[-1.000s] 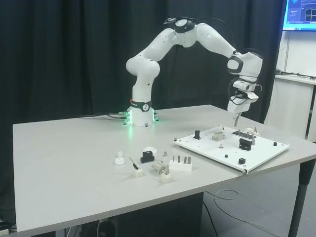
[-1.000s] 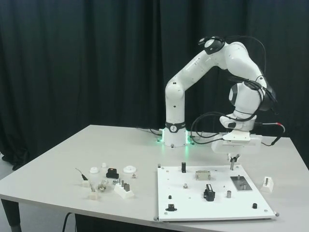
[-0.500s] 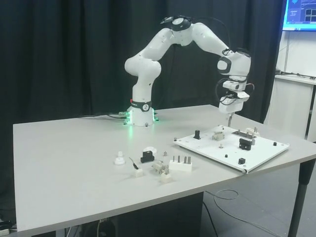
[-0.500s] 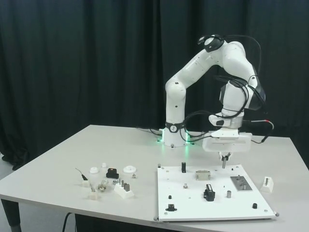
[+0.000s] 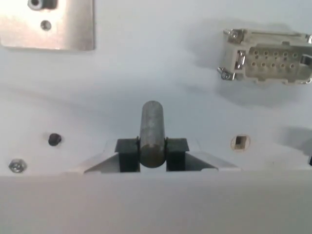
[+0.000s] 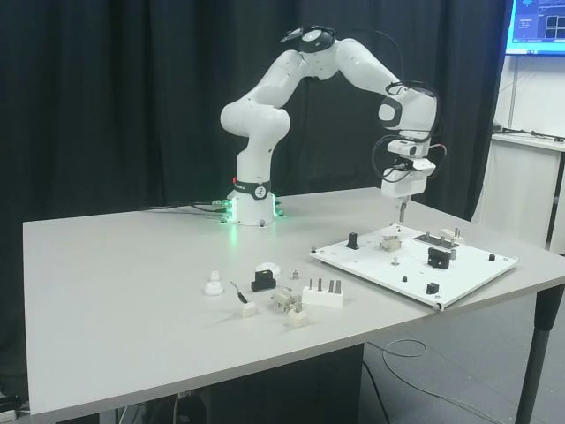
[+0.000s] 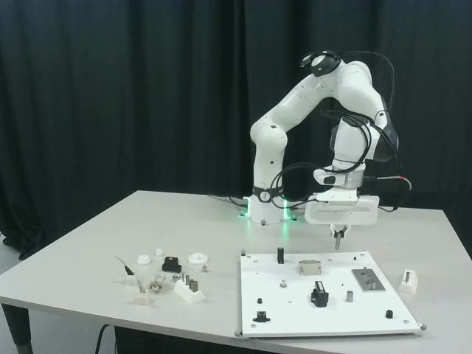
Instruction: Insert round peg 3.
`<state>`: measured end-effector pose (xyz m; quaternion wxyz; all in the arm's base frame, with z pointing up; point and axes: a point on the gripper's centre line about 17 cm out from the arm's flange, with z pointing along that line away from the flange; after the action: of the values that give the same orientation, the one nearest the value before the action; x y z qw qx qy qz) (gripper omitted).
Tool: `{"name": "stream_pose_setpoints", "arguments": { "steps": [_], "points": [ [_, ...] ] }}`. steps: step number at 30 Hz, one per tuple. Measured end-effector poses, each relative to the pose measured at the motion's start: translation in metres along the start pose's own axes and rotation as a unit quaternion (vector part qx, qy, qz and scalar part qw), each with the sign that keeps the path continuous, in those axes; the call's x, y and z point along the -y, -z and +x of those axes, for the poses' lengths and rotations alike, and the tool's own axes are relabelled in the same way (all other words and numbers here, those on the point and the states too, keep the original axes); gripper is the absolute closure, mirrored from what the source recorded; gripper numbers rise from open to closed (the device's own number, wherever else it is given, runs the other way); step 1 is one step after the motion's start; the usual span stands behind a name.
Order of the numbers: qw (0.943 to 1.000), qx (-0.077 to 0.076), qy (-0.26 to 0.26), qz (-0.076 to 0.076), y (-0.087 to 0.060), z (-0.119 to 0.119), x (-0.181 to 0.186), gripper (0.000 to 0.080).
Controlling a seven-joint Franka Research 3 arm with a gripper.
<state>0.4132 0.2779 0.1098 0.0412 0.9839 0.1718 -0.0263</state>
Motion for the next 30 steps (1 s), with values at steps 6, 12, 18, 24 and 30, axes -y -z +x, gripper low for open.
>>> {"name": "stream_pose_setpoints", "arguments": {
  "steps": [6,12,18,24,30],
  "points": [
    [1.0000,0.003,-0.001,-0.002,-0.002,-0.004,-0.002,0.0691],
    [1.0000,0.007,-0.004,-0.005,-0.008,-0.010,-0.009,0.0691],
    [0.9999,0.010,0.001,-0.010,-0.014,-0.015,-0.019,0.0691],
    [0.9999,0.014,0.001,-0.006,-0.022,-0.022,-0.026,0.0691],
    [0.9999,0.014,0.004,0.005,-0.030,-0.028,-0.028,0.0691]
  ]
}}
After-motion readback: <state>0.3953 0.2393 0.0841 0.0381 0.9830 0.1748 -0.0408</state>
